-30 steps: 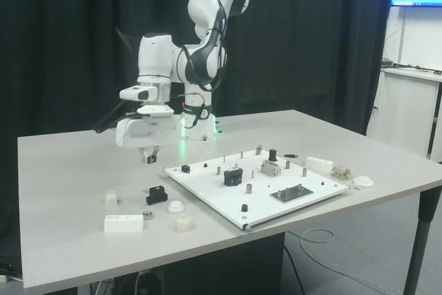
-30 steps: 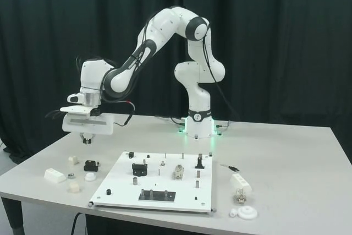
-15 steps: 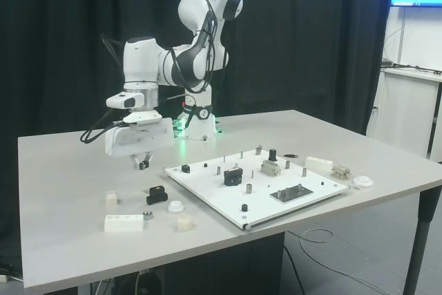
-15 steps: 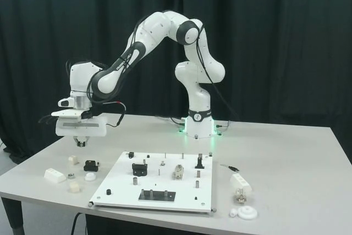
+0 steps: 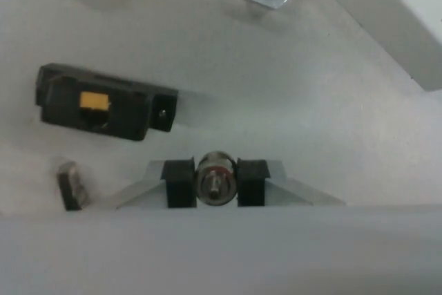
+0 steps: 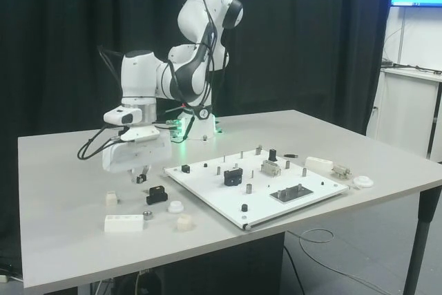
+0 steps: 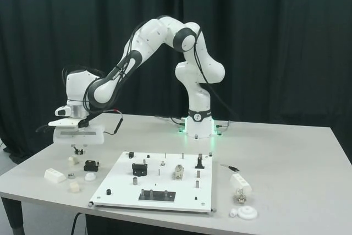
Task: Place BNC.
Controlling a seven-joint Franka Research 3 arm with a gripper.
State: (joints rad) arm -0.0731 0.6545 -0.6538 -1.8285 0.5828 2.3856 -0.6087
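The pincer [image 5: 216,183] is clenched on the BNC connector [image 5: 216,179] just above the desk [image 6: 62,164], so setting it down remains.

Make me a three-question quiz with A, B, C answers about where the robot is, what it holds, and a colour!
1. Where does the end effector hang?
A. over the white board
B. over the grey table beside the board
C. by the arm's base

2. What colour is the board?
A. white
B. black
C. green

3. What is between the fingers?
A. nothing
B. a gear
C. the BNC connector

Answers: 1 B, both room views show it above the loose parts off the board's edge. 2 A, the flat board with pegs is white. 3 C, the wrist view shows the round metal connector clamped between both black pads.
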